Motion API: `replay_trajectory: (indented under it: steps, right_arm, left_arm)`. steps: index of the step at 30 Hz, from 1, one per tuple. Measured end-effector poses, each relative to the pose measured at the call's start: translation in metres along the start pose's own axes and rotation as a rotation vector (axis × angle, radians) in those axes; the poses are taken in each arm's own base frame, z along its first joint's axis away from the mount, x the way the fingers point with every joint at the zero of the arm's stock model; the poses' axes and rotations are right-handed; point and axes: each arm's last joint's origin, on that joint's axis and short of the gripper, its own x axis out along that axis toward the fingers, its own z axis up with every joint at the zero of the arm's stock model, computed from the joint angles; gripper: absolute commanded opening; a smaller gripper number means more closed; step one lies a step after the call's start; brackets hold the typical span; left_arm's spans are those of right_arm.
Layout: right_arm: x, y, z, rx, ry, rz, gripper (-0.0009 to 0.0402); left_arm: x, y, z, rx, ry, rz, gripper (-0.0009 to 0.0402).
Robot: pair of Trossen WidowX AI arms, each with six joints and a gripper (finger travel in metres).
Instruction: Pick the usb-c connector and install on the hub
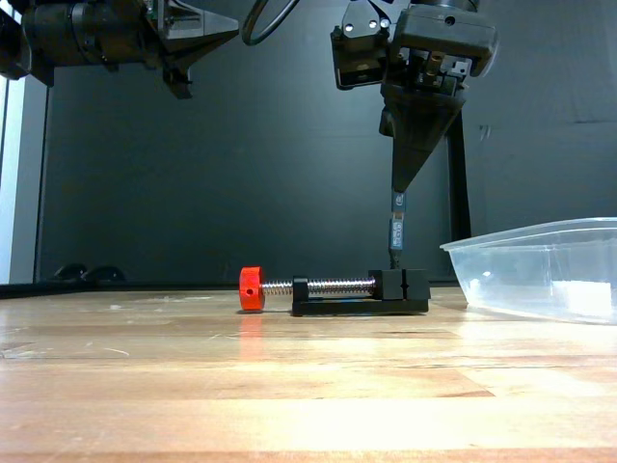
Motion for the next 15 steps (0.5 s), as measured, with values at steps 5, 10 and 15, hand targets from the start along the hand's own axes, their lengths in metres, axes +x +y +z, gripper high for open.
replay_trajectory:
  steps: [5, 10, 15]
  right_arm:
    - [0.0001, 0.0011, 0.0012, -0.008, -0.015, 0.004, 0.0000]
    - [0.0003, 0.0022, 0.0015, -0.013, -0.020, 0.005, 0.0000]
    - [0.0002, 0.0029, 0.0015, -0.014, -0.023, 0.007, 0.0000]
  left_arm:
    - [0.0000, 0.0000, 0.0000, 0.000, 0.000, 0.000, 0.0000]
    - [0.0000, 0.0000, -0.0001, 0.000, 0.000, 0.000, 0.0000]
    - [0.0000, 0.0000, -0.0002, 0.000, 0.001, 0.000, 0.0000]
